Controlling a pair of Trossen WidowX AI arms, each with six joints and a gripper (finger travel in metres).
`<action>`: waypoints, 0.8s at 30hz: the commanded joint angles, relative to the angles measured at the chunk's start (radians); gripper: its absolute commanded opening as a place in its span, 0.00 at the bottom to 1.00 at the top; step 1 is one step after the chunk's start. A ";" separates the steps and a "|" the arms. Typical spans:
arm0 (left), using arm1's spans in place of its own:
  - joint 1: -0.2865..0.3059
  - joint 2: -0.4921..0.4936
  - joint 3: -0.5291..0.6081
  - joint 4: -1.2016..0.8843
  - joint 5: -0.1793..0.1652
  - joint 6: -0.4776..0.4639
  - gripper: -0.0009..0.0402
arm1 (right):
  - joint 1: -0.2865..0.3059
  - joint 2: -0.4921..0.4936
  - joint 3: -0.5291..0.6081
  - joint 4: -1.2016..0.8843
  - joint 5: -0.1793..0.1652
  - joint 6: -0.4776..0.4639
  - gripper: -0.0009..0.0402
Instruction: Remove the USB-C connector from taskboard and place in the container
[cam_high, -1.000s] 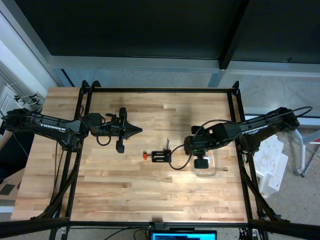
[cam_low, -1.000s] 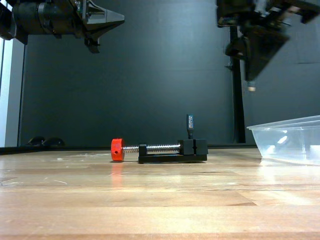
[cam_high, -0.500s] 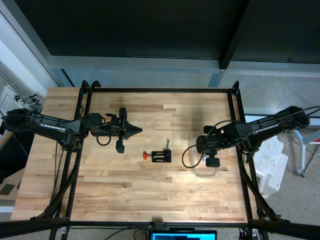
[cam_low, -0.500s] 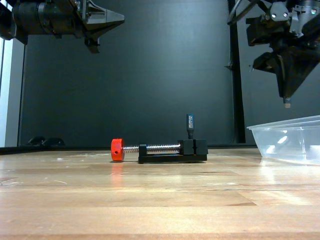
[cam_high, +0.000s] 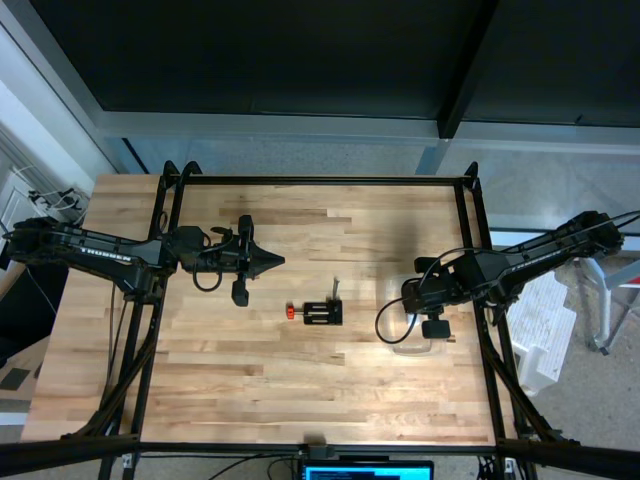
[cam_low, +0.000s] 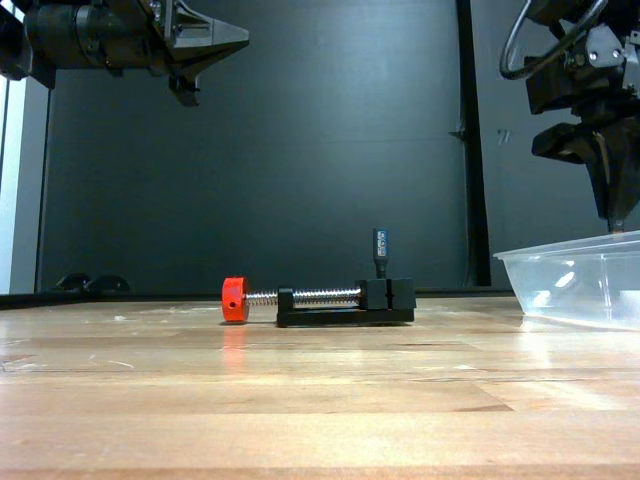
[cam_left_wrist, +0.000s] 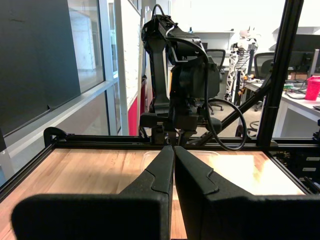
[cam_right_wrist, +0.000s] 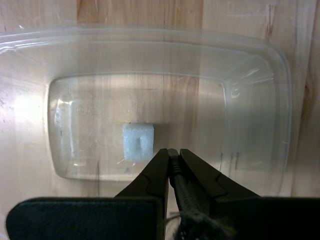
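My right gripper (cam_right_wrist: 173, 151) is shut on the USB-C connector (cam_right_wrist: 174, 162), a slim dark plug pinched between its fingertips. It hangs straight over the container (cam_right_wrist: 150, 35), a clear plastic tray. In the low view the right gripper (cam_low: 612, 222) has its tip at the rim of the container (cam_low: 580, 285). The taskboard (cam_high: 322, 313), a black vise block with a red knob (cam_low: 234, 299), sits mid-table, left of the right gripper (cam_high: 410, 300). My left gripper (cam_high: 278, 261) hovers shut, high above the table's left half.
A small white cube (cam_right_wrist: 138, 142) lies inside the tray. A thin upright pin (cam_low: 380, 250) stands at the vise block's right end. Black frame rails (cam_high: 470, 230) border the table. A loop of cable (cam_high: 385, 325) hangs from the right arm.
The right gripper has moved right, away from the taskboard, and come down over the container until its tip reaches the rim. The left arm has not moved.
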 joint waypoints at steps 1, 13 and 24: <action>0.000 0.000 0.000 0.000 0.000 0.000 0.02 | 0.001 0.000 -0.002 0.012 0.003 0.006 0.07; 0.000 0.000 0.000 0.000 0.000 0.000 0.02 | 0.006 0.001 0.012 0.015 0.026 0.019 0.27; 0.000 0.000 0.000 0.000 0.000 0.000 0.02 | 0.007 0.001 0.101 -0.021 0.025 0.018 0.37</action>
